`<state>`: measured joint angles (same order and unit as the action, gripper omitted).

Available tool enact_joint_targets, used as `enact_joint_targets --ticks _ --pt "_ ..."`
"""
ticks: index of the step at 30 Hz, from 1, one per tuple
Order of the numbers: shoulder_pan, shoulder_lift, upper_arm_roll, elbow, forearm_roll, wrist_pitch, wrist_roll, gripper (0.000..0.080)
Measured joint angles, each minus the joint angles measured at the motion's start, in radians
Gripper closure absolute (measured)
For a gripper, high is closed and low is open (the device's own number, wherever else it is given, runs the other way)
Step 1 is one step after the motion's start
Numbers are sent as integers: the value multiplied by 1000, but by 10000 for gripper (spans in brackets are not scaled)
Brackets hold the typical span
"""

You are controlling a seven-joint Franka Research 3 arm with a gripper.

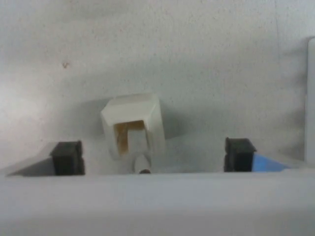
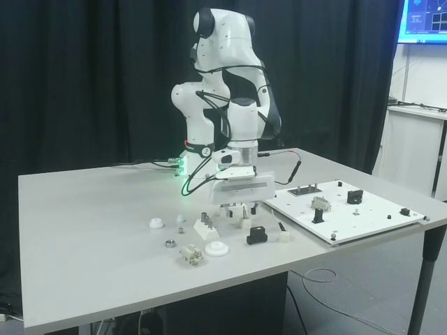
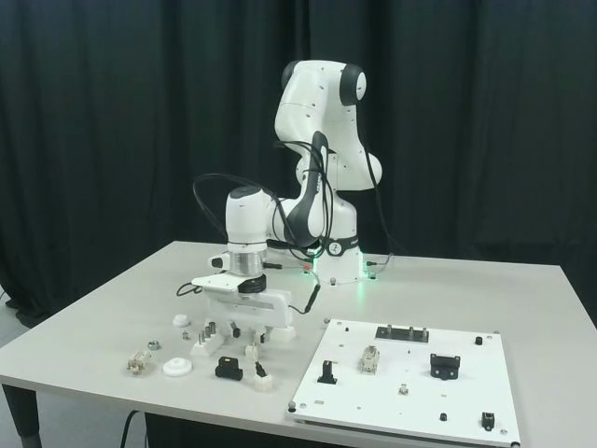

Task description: Pick Ethernet.

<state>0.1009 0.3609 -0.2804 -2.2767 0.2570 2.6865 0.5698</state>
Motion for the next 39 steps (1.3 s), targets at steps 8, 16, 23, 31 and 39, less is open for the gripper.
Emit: enact_joint_targets --ticks 8,16,23,31,39 --pt "0 0 0 0 24 5 0 270" --pt "4 0 0 0 49 15 0 640" --pt "5 0 0 1 51 16 0 727" --pt "5 -1 -1 2 57 16 4 727" --pt "5 -13 -8 3 60 14 28 727"
